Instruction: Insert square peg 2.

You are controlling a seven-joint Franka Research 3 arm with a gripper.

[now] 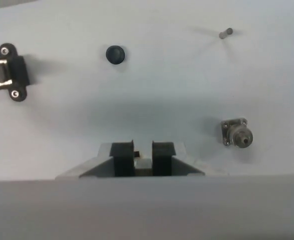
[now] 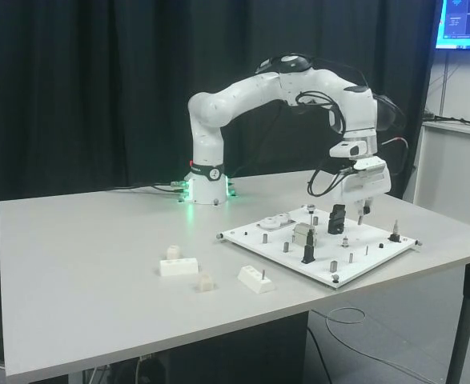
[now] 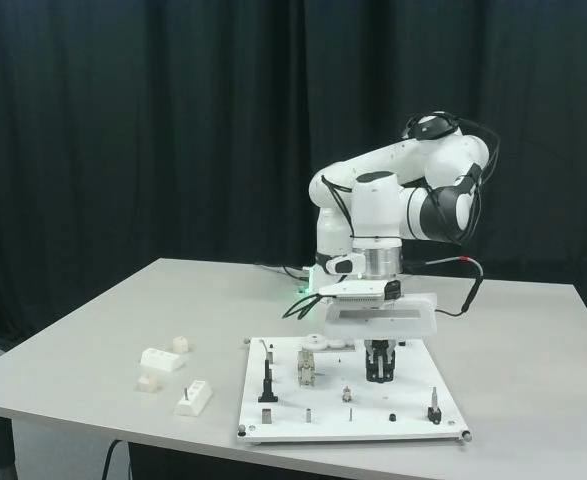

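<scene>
**Wrist view down past a pinched peg**

Looking down past the gripper [image 1: 142,160]: clamped narrowly on a small grey piece, apparently square peg 2 [image 1: 142,169] (only a sliver visible between the black fingers [image 1: 121,159]). Held above the white board [image 1: 152,100], with no contact visible. Beyond the fingertips on that board: a metal connector [image 1: 237,132], a black round knob [image 1: 115,54], a black bracket [image 1: 10,72] with two screws, and a small pin [image 1: 226,33], all well apart.

Seen from the room: pointing straight down over the middle of the board. Reaching out above the grey table [image 2: 74,240], arched high at the elbow, rising upright from the base [image 2: 206,190] with its green lights. Farther off on the table, beside the board: three small white blocks [image 2: 178,266]. Behind everything, a black curtain [image 2: 98,80].
</scene>
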